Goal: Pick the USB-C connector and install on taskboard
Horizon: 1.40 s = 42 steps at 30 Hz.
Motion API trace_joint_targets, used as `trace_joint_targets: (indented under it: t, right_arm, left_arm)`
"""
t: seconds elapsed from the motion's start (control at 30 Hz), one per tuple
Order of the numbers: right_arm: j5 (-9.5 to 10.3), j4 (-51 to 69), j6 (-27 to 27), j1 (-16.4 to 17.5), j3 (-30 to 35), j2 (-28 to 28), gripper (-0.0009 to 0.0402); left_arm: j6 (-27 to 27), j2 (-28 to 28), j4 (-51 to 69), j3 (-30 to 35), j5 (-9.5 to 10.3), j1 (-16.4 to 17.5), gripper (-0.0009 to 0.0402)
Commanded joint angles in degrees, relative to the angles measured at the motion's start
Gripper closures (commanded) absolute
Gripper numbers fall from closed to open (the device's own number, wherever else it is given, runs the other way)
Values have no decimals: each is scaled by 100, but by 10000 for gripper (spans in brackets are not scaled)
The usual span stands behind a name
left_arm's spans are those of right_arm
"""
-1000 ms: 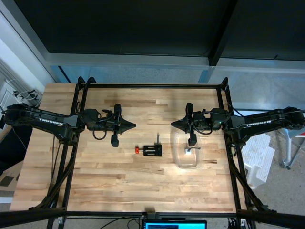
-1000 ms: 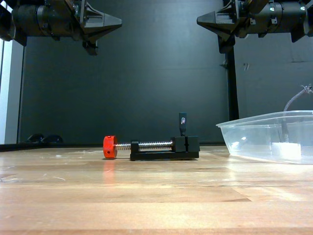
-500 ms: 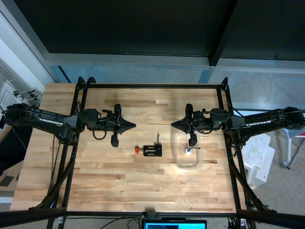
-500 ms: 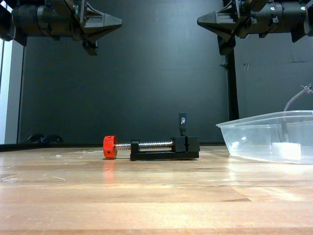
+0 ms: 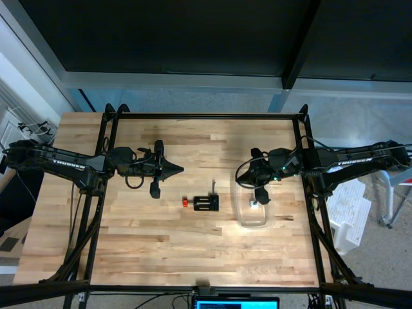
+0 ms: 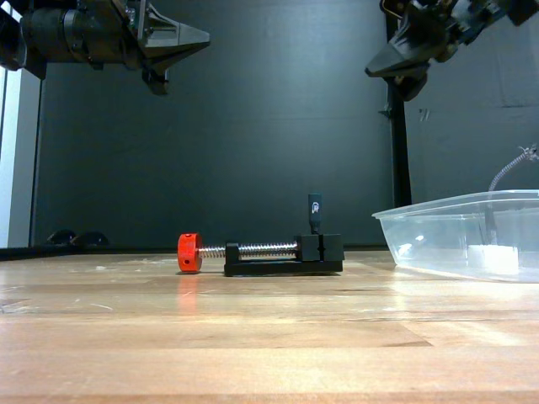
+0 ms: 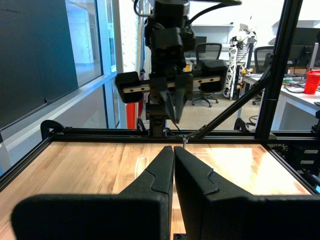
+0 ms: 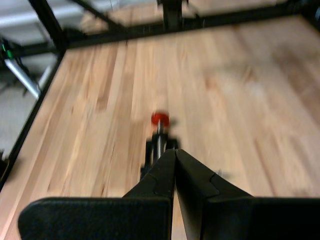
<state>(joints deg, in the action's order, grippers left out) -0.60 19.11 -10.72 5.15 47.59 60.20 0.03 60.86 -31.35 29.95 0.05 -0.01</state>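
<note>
Pale wood table (image 6: pixel 269 337) runs level in the low view. The taskboard (image 6: pixel 282 257) sits at mid-table, where either arm could reach it, and the tray (image 6: pixel 438 227) is at its right. The connector (image 6: pixel 488 225) is probably the dark stub above the white bit (image 6: pixel 493 257) inside the tray, though it is too small to be sure. The left gripper (image 6: pixel 206 36) hangs high and level, apparently parked. The right gripper (image 6: pixel 370 69) tilts nose-down, likely to reach for the tray.

In the high view, the right gripper is over the tray's far end and hides the connector.

Left wrist view: fingers (image 7: pixel 155 175) pressed together, empty.

Right wrist view: fingers (image 8: pixel 157 175) likewise closed on nothing and aimed at the taskboard. They must part before any pick.
</note>
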Motion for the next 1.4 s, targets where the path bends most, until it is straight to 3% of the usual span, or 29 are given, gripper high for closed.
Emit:
trace_joint_targets:
  t: [0.03, 0.7, 1.3, 1.4]
  right_arm:
    - [-142, 752, -160, 195, 350, 208, 393]
    - [-118, 4070, -750, 472, 1547, 1147, 385]
    - [-155, 4485, -837, 715, 1735, 1873, 210]
    - [-330, 4540, -833, 809, 1722, 2065, 201]
  left_arm:
    - [0, 0, -2, 0, -2, 0, 393]
    - [0, 0, 0, 0, -2, 0, 393]
    - [0, 0, -2, 0, -2, 2, 393]
    - [0, 0, 0, 0, -2, 0, 393]
